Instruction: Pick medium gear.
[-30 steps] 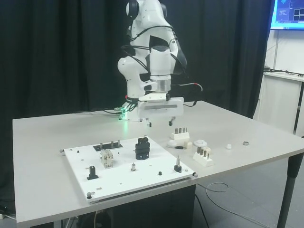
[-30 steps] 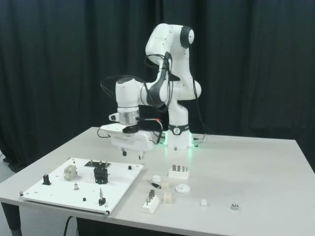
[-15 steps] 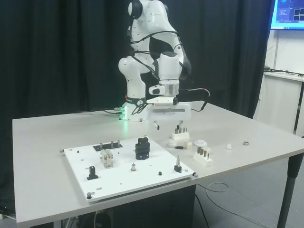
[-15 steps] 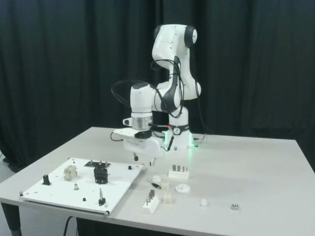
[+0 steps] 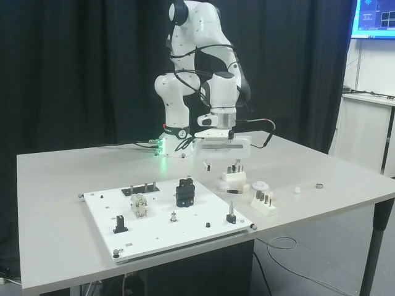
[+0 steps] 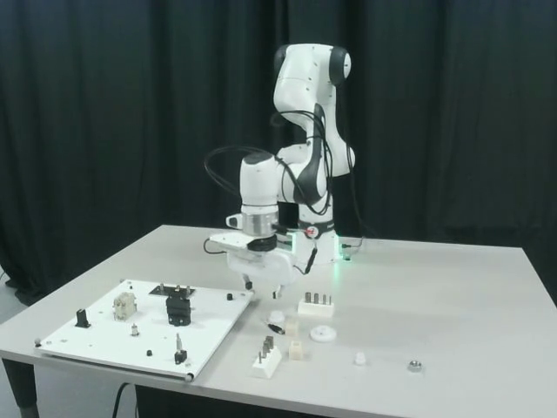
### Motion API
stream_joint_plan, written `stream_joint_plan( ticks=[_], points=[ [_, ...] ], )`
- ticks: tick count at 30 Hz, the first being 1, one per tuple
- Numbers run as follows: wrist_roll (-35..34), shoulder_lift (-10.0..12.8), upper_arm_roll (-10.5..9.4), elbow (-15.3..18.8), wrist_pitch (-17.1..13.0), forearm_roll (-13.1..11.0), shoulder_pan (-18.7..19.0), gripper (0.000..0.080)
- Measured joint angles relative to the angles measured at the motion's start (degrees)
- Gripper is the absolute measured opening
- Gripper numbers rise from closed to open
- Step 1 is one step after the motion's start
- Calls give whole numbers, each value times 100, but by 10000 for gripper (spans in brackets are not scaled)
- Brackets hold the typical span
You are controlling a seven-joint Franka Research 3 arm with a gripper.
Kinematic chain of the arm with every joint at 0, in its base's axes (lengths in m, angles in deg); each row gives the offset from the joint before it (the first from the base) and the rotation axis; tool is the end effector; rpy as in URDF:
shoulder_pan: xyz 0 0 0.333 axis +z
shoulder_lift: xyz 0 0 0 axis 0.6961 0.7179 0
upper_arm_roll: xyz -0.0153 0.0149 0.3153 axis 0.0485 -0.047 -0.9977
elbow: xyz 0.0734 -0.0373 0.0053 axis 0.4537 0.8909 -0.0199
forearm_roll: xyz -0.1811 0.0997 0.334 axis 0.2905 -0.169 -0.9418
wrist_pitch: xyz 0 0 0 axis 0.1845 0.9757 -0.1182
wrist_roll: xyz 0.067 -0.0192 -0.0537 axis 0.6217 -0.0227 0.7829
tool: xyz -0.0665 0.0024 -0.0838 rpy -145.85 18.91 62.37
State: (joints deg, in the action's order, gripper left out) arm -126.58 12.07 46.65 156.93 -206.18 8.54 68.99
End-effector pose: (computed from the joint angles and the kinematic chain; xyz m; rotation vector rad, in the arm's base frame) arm 0.4823 -0.0460 0.2493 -2.5756 1.7612 -0.0393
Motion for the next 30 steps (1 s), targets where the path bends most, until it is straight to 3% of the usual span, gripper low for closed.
stream_joint_plan(
  ticks=[21, 30],
  points=[
    [-22, 660, -263, 39, -456, -348, 106, 800],
    [-21, 808, -354, 129, -678, -429, 96, 800]
  ],
)
